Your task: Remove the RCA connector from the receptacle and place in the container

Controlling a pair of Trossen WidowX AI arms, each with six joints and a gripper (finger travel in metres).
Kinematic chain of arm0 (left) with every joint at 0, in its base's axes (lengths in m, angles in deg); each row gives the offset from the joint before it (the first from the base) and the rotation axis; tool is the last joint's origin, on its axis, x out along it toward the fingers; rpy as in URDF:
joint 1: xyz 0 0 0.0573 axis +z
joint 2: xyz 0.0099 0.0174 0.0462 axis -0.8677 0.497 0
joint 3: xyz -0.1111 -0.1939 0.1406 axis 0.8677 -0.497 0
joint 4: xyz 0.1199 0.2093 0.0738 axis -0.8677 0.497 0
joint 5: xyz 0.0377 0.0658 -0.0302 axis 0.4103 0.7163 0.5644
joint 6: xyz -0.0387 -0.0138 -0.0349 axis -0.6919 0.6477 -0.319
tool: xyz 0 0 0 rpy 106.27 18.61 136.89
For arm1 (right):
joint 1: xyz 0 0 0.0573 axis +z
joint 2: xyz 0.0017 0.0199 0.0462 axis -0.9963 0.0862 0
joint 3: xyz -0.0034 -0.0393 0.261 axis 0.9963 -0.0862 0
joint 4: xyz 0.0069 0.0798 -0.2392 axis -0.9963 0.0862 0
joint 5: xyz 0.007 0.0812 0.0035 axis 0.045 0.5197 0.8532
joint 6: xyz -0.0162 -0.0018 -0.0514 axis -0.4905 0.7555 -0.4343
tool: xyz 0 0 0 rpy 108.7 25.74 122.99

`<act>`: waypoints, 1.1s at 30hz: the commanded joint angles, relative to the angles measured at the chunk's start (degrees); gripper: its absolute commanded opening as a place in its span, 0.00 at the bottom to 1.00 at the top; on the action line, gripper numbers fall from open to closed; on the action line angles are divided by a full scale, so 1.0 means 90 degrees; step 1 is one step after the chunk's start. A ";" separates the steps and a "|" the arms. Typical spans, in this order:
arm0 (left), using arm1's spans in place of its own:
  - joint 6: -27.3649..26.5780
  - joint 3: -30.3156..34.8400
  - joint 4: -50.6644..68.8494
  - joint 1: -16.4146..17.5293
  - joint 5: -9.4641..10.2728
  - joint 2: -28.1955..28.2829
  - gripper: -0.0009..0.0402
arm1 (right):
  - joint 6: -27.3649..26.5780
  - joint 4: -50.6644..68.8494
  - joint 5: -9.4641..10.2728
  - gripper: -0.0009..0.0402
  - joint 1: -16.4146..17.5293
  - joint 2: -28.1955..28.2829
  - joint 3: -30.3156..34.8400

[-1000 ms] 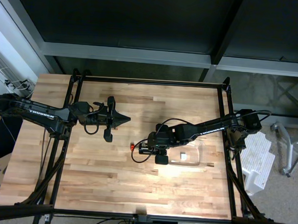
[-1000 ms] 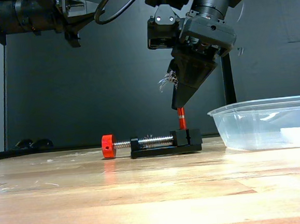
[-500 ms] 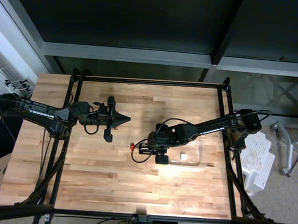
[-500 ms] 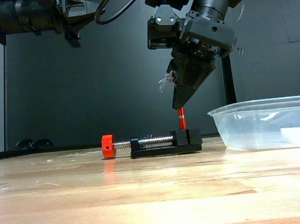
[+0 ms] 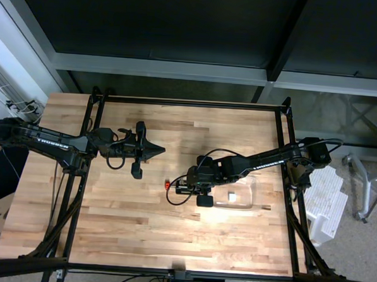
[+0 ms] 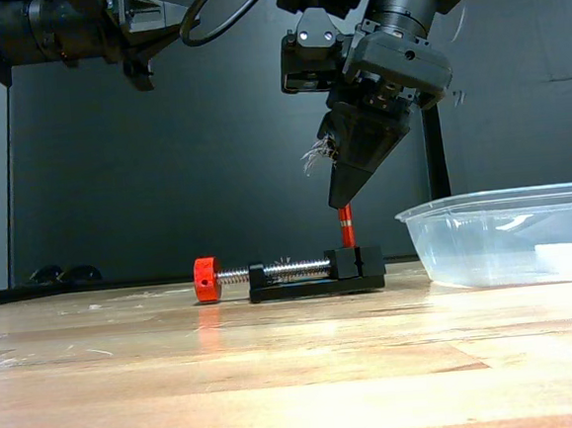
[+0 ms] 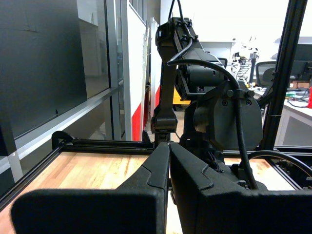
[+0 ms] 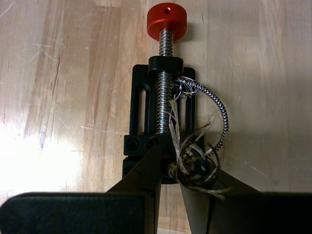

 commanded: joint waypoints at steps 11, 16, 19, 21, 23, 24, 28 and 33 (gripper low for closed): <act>0.0000 0.0002 0.0000 0.0002 0.0000 0.0000 0.02 | 0.0002 0.0155 -0.0019 0.02 0.0002 -0.0209 0.0017; 0.0002 0.0002 0.0000 0.0000 0.0000 0.0000 0.02 | 0.0005 0.0262 -0.0019 0.02 0.0002 -0.0461 0.0017; 0.0002 0.0002 0.0000 0.0002 0.0000 0.0002 0.02 | 0.0005 0.0289 -0.0019 0.02 0.0002 -0.0680 0.0017; 0.0000 0.0002 0.0000 0.0000 0.0000 0.0002 0.02 | 0.0005 0.0311 -0.0019 0.02 0.0002 -0.0828 0.0017; 0.0000 0.0002 0.0000 0.0002 0.0000 0.0002 0.02 | 0.0007 0.0313 -0.0017 0.02 0.0002 -0.0988 0.0017; 0.0000 0.0002 0.0000 0.0000 0.0000 0.0000 0.02 | 0.0007 0.0313 -0.0019 0.02 0.0000 -0.1061 0.0017; 0.0000 0.0002 0.0000 0.0002 0.0000 0.0002 0.02 | 0.0010 0.0316 -0.0019 0.02 0.0002 -0.1348 0.0017; 0.0002 0.0002 0.0000 0.0000 0.0000 0.0002 0.02 | 0.0010 0.0316 -0.0019 0.02 0.0002 -0.1566 0.0017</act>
